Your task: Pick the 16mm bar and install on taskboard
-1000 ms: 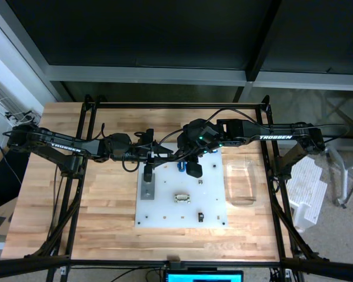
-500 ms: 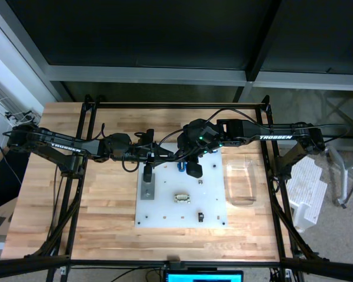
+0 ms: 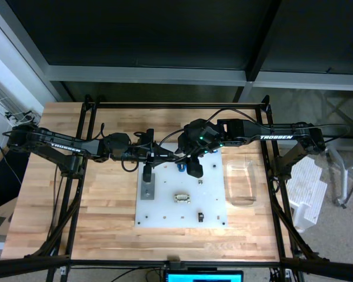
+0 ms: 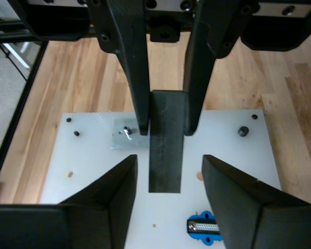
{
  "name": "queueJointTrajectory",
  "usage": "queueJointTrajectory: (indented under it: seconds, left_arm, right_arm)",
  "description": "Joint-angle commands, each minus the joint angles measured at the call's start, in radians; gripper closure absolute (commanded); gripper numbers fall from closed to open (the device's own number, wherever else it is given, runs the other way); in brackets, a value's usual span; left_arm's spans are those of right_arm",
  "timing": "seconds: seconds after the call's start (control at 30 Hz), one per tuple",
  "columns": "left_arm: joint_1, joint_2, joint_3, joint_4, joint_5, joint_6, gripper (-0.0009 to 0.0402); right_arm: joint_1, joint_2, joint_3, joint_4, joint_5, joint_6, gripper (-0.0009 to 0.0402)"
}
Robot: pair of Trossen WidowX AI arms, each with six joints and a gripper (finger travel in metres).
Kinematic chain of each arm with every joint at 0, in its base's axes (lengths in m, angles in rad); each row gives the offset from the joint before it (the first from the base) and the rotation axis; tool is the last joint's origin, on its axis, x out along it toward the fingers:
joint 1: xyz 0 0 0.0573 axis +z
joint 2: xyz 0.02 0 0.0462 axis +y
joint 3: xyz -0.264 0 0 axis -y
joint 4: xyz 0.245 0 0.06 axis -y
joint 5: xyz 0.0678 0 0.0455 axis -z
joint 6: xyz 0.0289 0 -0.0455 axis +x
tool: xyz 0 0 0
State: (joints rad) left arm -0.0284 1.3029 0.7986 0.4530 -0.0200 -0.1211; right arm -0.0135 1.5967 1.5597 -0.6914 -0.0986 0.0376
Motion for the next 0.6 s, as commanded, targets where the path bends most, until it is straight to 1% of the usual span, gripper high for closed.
queueJointTrajectory:
  seconds: [0.03,0.2,0.43,0.6]
  left_arm:
    - [0.001,-0.002,0.000,0.002,-0.003,0.005,0.0340]
    - [0.001,-0.002,0.000,0.003,-0.010,0.031,0.0340]
    - [0.003,-0.009,0.000,0.013,-0.012,0.031,0.0340]
    - [0.003,-0.041,0.000,0.018,-0.037,0.032,0.0340]
  right_arm:
    - [0.000,-0.006,0.000,-0.012,0.000,0.001,0.0180]
    - [-0.001,-0.043,-0.015,-0.010,0.001,0.002,0.0157]
    - [-0.015,-0.103,-0.087,0.003,0.001,0.007,0.0156]
    - [-0.015,-0.132,-0.136,0.056,0.002,0.010,0.0156]
